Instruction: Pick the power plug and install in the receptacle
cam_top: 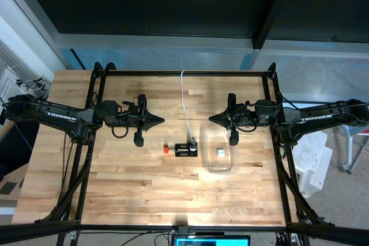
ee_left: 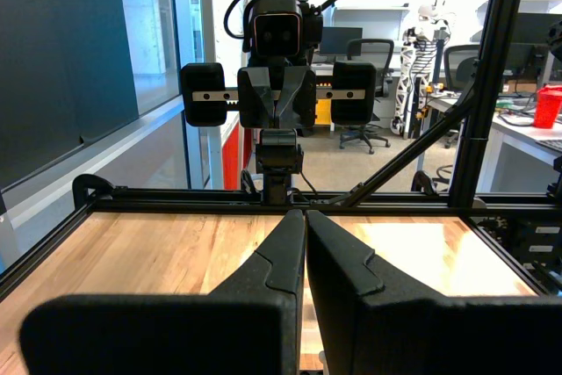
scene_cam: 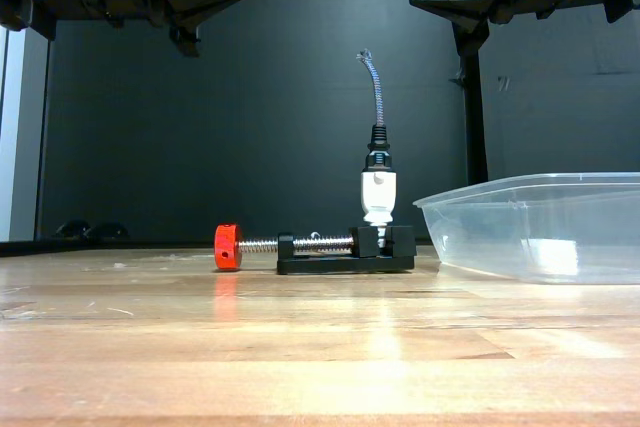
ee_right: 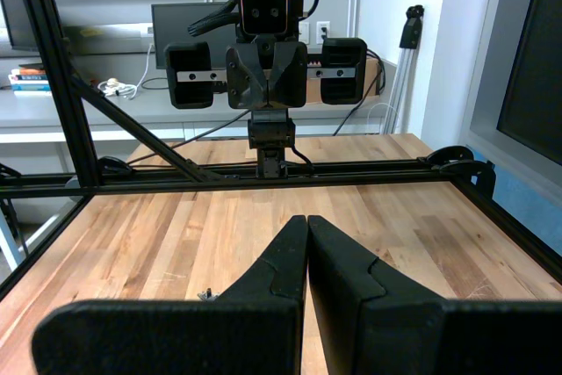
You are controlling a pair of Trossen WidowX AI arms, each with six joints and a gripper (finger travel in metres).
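Wooden table (cam_top: 115, 188) holds the receptacle (cam_top: 185, 150), and high up on either side of it the left gripper (cam_top: 161, 121) and right gripper (cam_top: 211, 119) hang closed and empty.

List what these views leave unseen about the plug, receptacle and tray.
Power plug: not made out in any view; the wrist views look level above the table.
Receptacle socket face: too small in the high view, side-on in the low view.
Tray contents: one pale cube from above; blurred by the tray wall in the low view.
Left gripper and right gripper: shut, high over the table, holding nothing.
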